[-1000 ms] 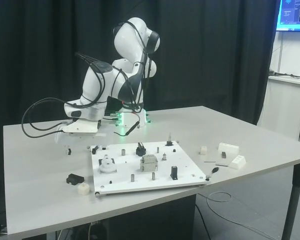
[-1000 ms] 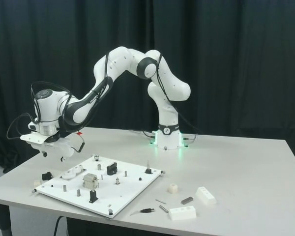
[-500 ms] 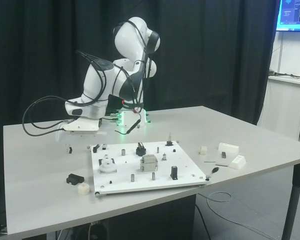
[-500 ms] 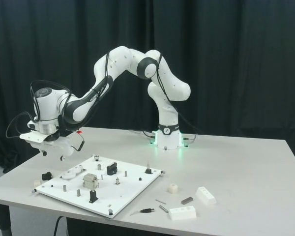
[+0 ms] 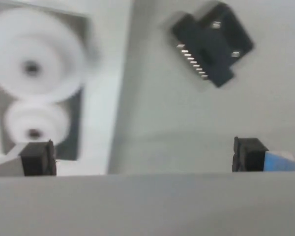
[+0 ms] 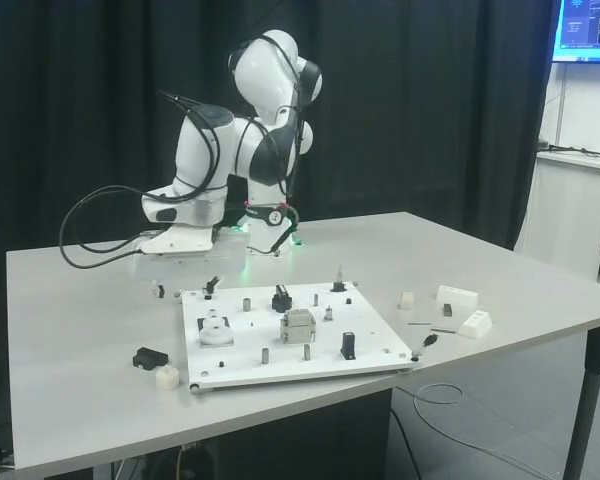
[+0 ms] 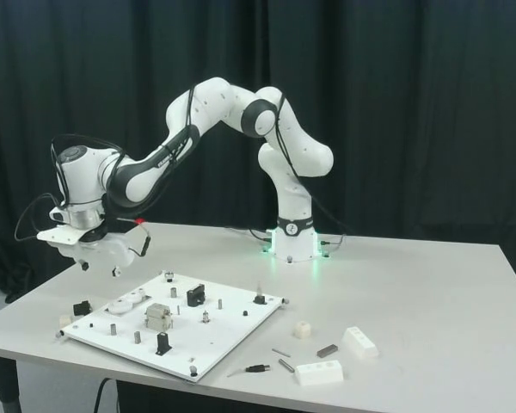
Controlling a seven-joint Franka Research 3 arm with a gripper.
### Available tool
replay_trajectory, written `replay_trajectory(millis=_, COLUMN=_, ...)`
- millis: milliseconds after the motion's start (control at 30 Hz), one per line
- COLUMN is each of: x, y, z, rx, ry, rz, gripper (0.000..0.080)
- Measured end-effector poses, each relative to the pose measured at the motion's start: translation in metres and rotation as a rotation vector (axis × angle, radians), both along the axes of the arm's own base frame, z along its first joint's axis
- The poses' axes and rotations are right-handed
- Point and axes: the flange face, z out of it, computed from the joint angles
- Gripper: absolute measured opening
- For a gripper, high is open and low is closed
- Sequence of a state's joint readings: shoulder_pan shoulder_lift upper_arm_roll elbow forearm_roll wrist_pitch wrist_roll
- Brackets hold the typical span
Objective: Remove BNC.
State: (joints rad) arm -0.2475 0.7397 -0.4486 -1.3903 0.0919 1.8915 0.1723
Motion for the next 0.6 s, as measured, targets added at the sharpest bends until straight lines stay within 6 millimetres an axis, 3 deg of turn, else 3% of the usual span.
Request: replay_trajectory(millis=600, x=0.023, y=0.073, z=0.036, rx=0.124, ry=0.029, rz=-0.051, gripper=0.0800)
